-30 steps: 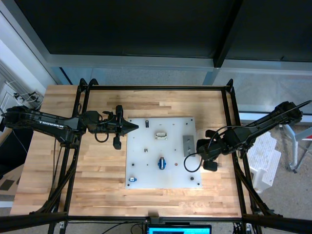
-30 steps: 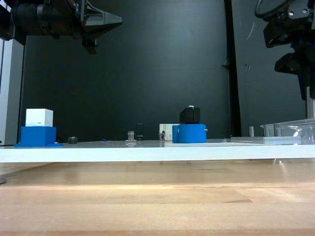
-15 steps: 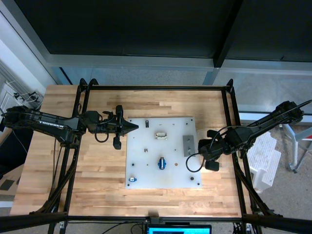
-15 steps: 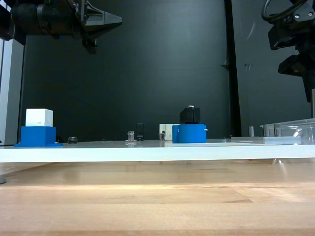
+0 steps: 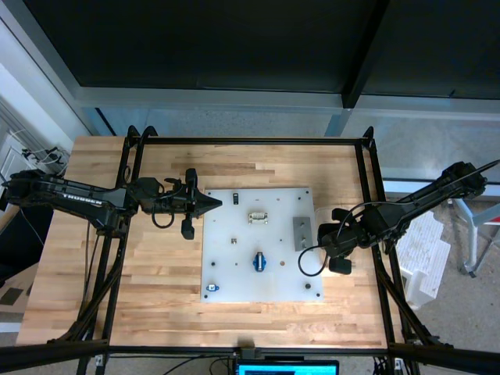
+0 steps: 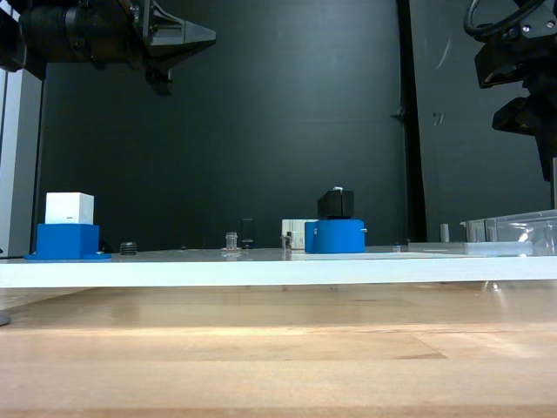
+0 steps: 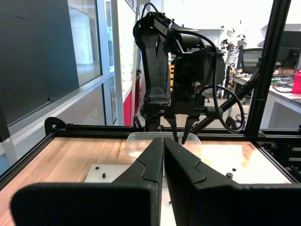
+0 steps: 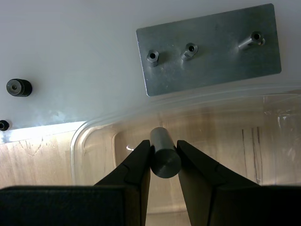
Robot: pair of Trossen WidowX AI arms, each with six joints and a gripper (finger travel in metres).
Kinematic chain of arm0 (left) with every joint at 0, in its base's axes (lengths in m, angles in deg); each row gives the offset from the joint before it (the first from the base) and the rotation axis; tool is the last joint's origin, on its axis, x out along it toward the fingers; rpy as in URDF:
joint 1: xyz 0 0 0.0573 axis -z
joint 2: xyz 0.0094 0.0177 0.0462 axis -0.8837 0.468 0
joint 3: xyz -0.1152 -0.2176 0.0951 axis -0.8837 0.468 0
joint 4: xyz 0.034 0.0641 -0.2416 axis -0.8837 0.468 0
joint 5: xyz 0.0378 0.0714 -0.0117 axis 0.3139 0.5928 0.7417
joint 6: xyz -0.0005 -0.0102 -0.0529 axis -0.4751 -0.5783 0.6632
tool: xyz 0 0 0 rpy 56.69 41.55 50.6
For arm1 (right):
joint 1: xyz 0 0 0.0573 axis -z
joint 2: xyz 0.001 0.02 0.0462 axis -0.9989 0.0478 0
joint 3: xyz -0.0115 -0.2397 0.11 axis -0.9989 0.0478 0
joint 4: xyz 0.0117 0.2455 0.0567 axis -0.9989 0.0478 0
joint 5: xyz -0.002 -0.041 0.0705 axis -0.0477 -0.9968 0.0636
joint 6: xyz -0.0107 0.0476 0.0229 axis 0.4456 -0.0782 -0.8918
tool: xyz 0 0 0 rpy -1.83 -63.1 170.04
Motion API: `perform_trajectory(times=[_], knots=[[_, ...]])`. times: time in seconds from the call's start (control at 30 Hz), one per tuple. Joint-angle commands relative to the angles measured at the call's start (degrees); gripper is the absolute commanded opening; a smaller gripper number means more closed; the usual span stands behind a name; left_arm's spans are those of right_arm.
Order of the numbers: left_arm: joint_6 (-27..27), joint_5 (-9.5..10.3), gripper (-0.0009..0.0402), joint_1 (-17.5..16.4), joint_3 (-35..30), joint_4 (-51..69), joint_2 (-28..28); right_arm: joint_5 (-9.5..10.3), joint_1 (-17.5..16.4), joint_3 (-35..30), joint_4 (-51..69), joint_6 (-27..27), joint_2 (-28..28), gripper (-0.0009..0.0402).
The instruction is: Remove the 16mm cylinder and place in the container
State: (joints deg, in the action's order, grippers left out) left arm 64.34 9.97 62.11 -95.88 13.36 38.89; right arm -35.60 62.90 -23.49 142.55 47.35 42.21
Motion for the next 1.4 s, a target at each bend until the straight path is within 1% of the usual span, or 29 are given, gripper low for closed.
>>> perform_trajectory(times=[0.03,0.63,0.83,0.93,1.0,1.1,1.23,1.33,1.4], knots=[[-0.02,-0.02,0.0,-0.02,0.0,0.0,0.0,-0.02,-0.02,0.0,-0.02,-0.04,0.02,0.0002],[0.0,-0.02,0.0,0.0,0.0,0.0,0.0,0.0,-0.13,0.0,0.11,-0.07,0.02,0.0002],[0.0,-0.02,0.0,0.0,0.0,0.0,0.0,-0.02,-0.24,0.2,2.51,-0.02,-0.33,0.0004],[0.0,-0.02,0.0,-0.02,0.0,0.0,0.0,-0.09,-0.28,1.14,3.8,-1.18,-1.31,0.0019],[0.0,-0.02,0.0,0.0,0.0,0.0,0.0,-0.68,-0.28,2.23,4.96,-3.17,-2.19,0.0032],[0.0,-0.02,0.0,0.0,0.0,0.0,0.0,-0.68,-0.22,4.5,5.14,-5.03,-3.52,0.0053],[0.0,-0.02,0.0,0.0,0.0,0.0,0.0,-0.63,-0.15,7.17,5.09,-8.79,-4.68,0.0081],[0.0,-0.02,0.0,-0.02,0.0,0.0,0.0,-0.52,-0.15,8.22,5.07,-9.94,-5.07,0.0113],[0.0,-0.02,0.0,-0.02,0.0,0.0,0.0,-0.55,-0.15,8.33,5.05,-10.34,-5.14,0.0142]])
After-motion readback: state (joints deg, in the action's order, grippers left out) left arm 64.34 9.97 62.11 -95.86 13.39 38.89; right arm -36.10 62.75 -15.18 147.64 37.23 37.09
